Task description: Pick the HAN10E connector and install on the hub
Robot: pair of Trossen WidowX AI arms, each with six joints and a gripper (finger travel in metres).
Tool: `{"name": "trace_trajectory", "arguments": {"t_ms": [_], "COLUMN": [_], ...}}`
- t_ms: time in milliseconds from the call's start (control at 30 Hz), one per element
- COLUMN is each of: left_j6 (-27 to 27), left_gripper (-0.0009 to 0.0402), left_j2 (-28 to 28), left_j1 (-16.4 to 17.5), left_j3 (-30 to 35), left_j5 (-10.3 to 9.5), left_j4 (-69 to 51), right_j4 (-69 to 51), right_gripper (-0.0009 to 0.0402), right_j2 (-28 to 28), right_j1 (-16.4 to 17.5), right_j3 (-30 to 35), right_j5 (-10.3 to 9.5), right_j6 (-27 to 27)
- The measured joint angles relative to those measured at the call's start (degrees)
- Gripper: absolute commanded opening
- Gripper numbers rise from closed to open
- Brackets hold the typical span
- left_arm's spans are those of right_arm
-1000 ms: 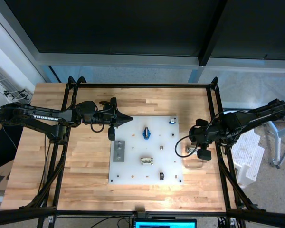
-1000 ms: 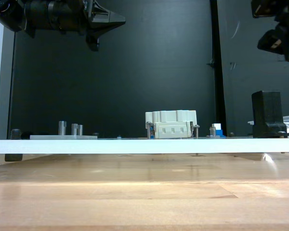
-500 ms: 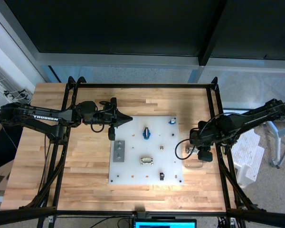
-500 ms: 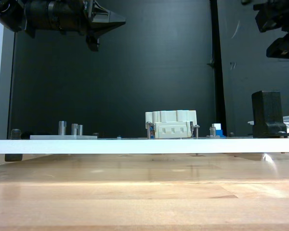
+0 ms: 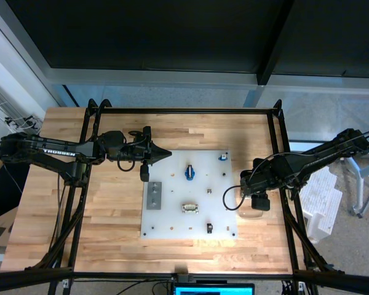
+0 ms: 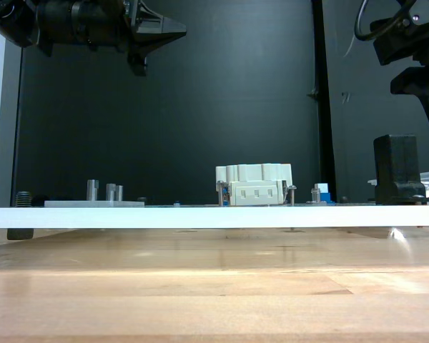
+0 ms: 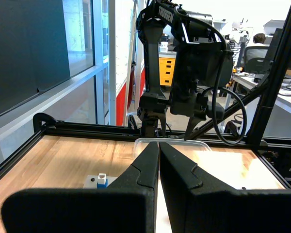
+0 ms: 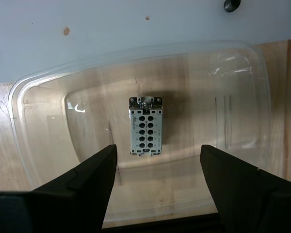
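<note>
The HAN10E connector [image 8: 145,126] is a pale grey block with two rows of pin holes. It lies flat inside a clear plastic tray [image 8: 233,97] beside the white plate. My right gripper [image 8: 156,151] hangs open above it, one finger on either side of the connector and not touching it. From above, the right gripper [image 5: 258,201] is over the tray [image 5: 252,215], right of the plate. The beige hub [image 5: 190,209] [image 6: 254,186] stands on the white plate [image 5: 172,224]. My left gripper [image 5: 166,153] [image 7: 159,145] is shut and empty, held high over the plate's far left corner.
On the plate are a grey two-hole block [image 5: 154,195], a blue part [image 5: 189,172], a small blue-and-white piece [image 5: 222,157] and a small black part [image 5: 209,229]. A black frame [image 5: 280,160] runs along the table edges, close behind the right arm.
The right arm has shifted slightly inward and come down over the clear tray. The left arm has not moved.
</note>
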Motion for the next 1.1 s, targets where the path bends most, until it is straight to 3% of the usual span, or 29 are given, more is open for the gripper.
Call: {"name": "trace_trajectory", "arguments": {"t_ms": [1100], "left_j6": [0.0], "left_gripper": [0.0], "left_j2": [0.0], "left_j1": [0.0], "left_j3": [-0.02], "left_j5": [0.02], "left_j4": [0.0], "right_j4": [17.27], "right_gripper": [0.0256], "right_j2": [2.58], "right_j1": [1.44], "right_j3": [-14.62], "right_j5": [-0.22], "right_j6": [1.16]}}
